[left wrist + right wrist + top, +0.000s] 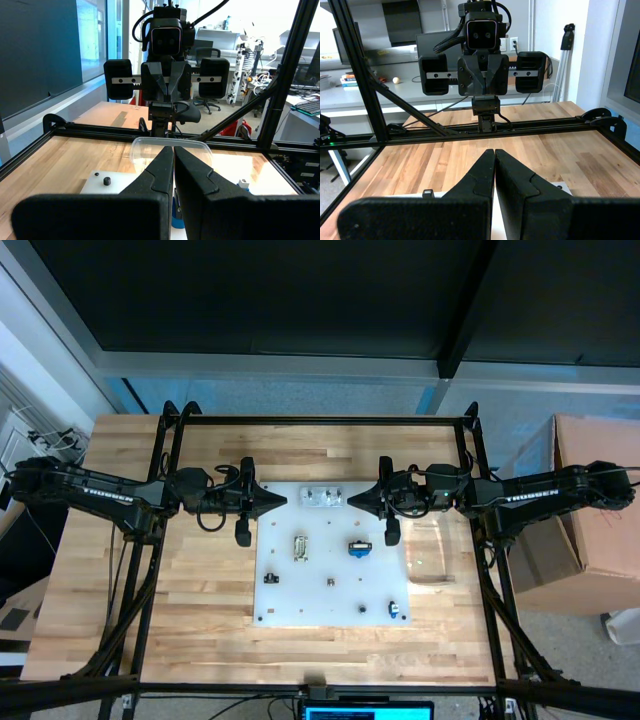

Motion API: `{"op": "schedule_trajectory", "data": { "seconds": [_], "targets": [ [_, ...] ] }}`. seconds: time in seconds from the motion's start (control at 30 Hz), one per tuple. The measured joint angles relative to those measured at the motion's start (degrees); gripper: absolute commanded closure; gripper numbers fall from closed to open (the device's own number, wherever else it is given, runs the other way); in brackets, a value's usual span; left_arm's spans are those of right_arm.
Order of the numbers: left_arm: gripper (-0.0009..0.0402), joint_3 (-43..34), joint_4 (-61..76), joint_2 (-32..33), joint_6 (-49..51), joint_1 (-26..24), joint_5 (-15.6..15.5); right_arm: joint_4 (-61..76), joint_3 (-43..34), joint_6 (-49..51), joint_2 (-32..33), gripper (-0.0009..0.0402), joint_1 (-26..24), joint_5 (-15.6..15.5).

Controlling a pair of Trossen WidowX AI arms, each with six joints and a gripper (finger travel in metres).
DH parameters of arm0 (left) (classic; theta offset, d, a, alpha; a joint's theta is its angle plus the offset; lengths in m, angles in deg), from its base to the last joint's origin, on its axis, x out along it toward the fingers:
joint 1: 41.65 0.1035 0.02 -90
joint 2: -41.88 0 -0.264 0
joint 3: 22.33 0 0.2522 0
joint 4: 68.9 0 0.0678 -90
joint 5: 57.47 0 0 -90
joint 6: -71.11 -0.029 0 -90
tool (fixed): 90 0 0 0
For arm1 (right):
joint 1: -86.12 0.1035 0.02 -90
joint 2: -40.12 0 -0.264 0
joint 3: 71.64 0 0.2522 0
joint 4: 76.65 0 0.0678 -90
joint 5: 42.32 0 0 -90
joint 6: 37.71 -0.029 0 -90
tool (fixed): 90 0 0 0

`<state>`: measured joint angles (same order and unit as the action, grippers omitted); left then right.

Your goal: Unfasten the M12 nut and place it in the container

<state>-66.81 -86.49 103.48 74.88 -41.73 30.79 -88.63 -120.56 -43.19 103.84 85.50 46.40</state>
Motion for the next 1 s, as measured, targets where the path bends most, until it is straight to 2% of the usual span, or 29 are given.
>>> {"op": "schedule_trajectory", "data": {
  "seconds": [0.57, 0.7, 0.8, 0.83, 1.0],
  "targets": [
    [0.0393, 0.0, 0.0, -0.02, 0.0, -0.02, -0.02, 0.81, -0.02, 0.0, 0.02, 0.0393, 0.02, 0.13],
    [0.0393, 0.0, 0.0, -0.02, -0.02, -0.02, 0.0, 11.78, -2.78, 0.0, 0.04, 0.0393, 1.03, 0.17],
    [0.0393, 0.0, 0.0, -0.02, -0.02, -0.02, 0.0, 23.08, -7.06, -0.04, 0.68, 0.0393, 3.65, 0.22],
    [0.0393, 0.02, 0.0, -0.02, 0.0, -0.02, 0.0, 26.43, -8.39, -0.22, 1.01, 0.0393, 4.96, 0.85],
    [0.0393, 0.0, 0.0, -0.02, 0.0, -0.02, 0.0, 41.83, -15.78, -4.48, 4.17, 0.0393, 13.22, 8.92]
  ]
}}
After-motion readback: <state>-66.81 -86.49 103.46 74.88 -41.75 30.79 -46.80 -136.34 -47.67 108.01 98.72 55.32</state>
